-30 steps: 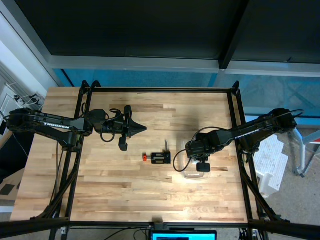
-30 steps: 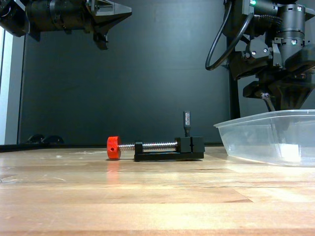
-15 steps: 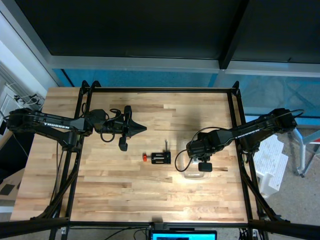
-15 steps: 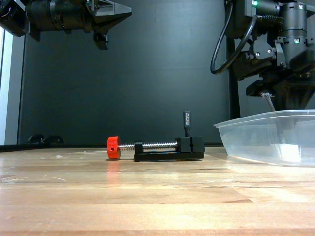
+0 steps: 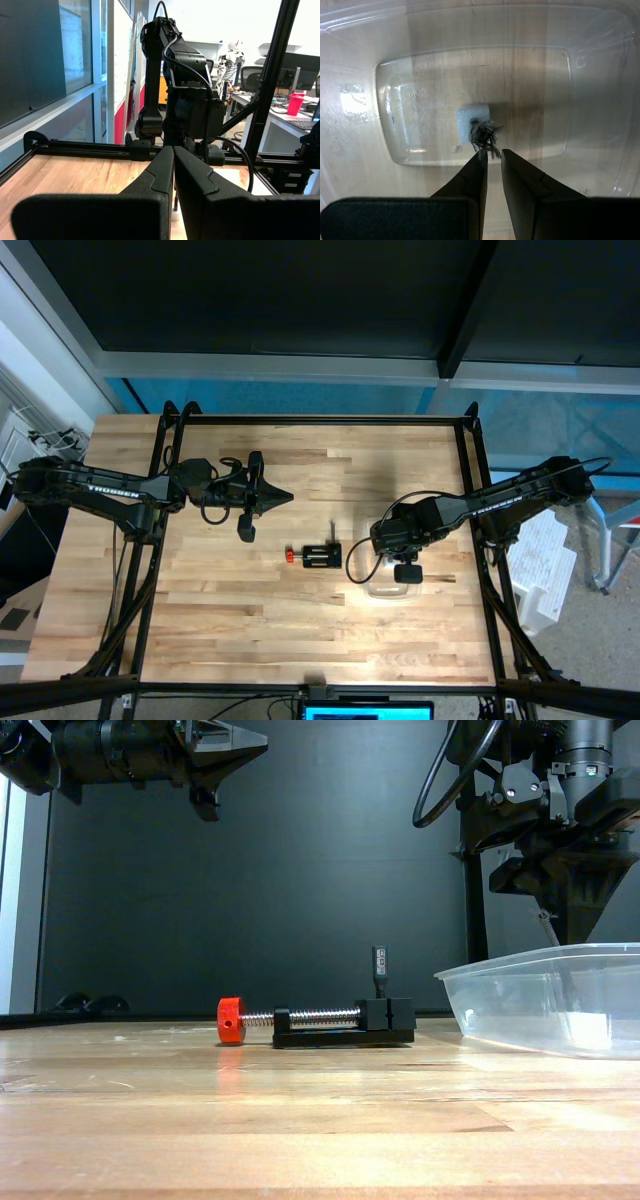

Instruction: Pick the usb-c connector and install on the hub

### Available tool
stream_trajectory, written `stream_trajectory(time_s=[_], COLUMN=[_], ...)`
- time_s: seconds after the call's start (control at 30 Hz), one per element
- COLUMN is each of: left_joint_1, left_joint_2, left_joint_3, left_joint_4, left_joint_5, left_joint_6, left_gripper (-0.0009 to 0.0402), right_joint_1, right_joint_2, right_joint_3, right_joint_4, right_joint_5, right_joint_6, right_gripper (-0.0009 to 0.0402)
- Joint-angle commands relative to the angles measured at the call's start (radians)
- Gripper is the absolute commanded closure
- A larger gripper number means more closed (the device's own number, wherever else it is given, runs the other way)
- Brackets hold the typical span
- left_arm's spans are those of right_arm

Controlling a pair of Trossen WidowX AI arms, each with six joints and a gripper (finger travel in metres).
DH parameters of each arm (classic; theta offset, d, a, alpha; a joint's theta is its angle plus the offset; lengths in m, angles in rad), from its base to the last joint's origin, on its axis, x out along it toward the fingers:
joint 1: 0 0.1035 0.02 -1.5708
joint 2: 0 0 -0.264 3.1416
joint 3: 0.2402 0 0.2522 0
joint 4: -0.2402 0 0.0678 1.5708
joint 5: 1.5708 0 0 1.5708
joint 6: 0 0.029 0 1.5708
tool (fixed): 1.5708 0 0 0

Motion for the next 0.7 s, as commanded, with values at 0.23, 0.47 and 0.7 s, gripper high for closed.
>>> stream_trajectory(time_s=[0.23,0.47,0.7], left_joint_1=[0.000,0.000,0.000], left_joint_2=[0.000,0.000,0.000], left_joint_3=[0.000,0.000,0.000], left_joint_4=[0.000,0.000,0.000], left_joint_5=[0.000,0.000,0.000], left_joint_6=[0.000,0.000,0.000], left_gripper=[0.0393,0.0393,0.0393], right_joint_1=[0.003,0.003,0.007], right_joint_2=[0.000,0.000,0.000], right_joint_3=[0.003,0.003,0.027], right_joint_4=[-0.030,-0.029,-0.030], right_joint_5=[0.000,0.000,0.000], right_joint_6=[0.018,0.021,0.023], right_gripper=[0.0291,0.0240,0.0220])
